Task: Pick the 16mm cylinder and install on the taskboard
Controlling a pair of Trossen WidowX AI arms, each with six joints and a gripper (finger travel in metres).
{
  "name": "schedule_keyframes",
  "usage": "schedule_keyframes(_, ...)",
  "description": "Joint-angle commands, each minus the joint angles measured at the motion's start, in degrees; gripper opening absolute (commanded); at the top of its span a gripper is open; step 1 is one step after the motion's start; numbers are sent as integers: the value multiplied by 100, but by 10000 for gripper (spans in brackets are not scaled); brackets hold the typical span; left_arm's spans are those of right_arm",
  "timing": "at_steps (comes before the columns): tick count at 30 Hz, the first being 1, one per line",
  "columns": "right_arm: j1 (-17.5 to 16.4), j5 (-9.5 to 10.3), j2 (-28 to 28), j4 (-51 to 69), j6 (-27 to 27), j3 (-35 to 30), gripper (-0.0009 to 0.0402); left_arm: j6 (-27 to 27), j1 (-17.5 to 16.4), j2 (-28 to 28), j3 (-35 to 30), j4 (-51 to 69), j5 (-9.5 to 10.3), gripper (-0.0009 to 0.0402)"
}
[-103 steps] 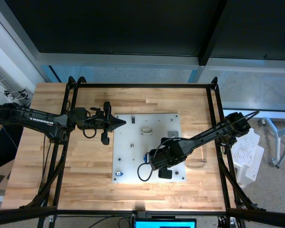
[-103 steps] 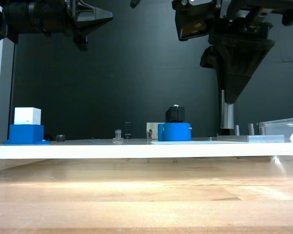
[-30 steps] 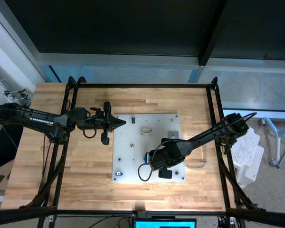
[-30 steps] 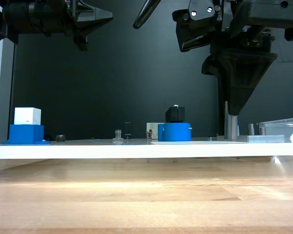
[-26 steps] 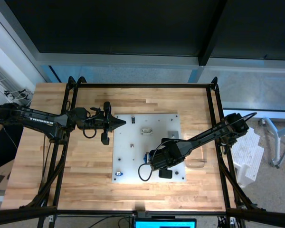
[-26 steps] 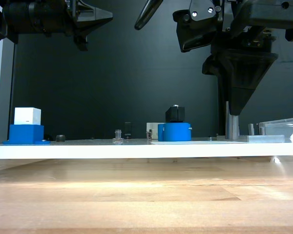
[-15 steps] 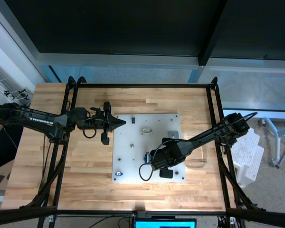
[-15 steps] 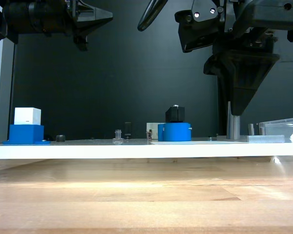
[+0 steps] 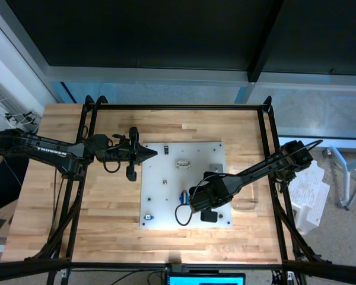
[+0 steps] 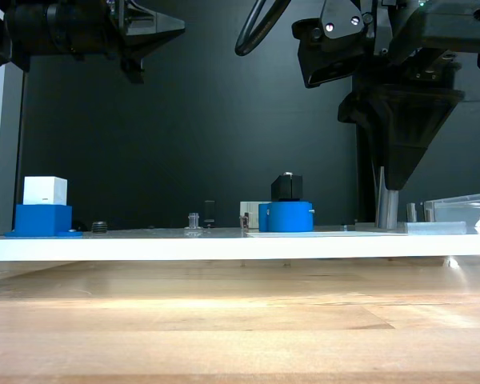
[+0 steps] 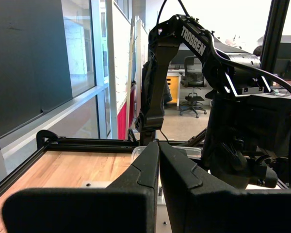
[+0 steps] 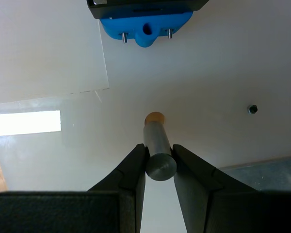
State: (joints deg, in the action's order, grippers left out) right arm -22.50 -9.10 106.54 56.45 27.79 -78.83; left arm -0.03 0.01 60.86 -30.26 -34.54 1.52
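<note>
The right tool (image 12: 158,151) clamps the cylinder (image 12: 156,138) upright, its lower end at a hole (image 12: 154,117) in the taskboard (image 12: 218,58), while the left tool (image 11: 158,143), pinched closed, hovers over the taskboard's left edge

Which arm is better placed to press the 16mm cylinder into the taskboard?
The right. The right gripper holds the 16mm cylinder upright, its lower end at a hole in the taskboard. The left gripper is shut, holds nothing and hangs near the board's left edge.
</note>
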Motion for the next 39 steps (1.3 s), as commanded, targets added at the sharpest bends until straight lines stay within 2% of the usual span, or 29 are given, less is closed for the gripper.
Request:
schedule_keyframes(1, -2, 9, -7, 11, -20, 9, 8, 0, -2, 0, 0, 0, 0, 0)
schedule_keyframes(32, -13, 9, -7, -26, -17, 24, 8, 0, 0, 0, 0, 0, -2, 0)
schedule_keyframes(39, 0, 11, -44, 293, -17, -286, 8, 0, 0, 0, 0, 0, -2, 0)
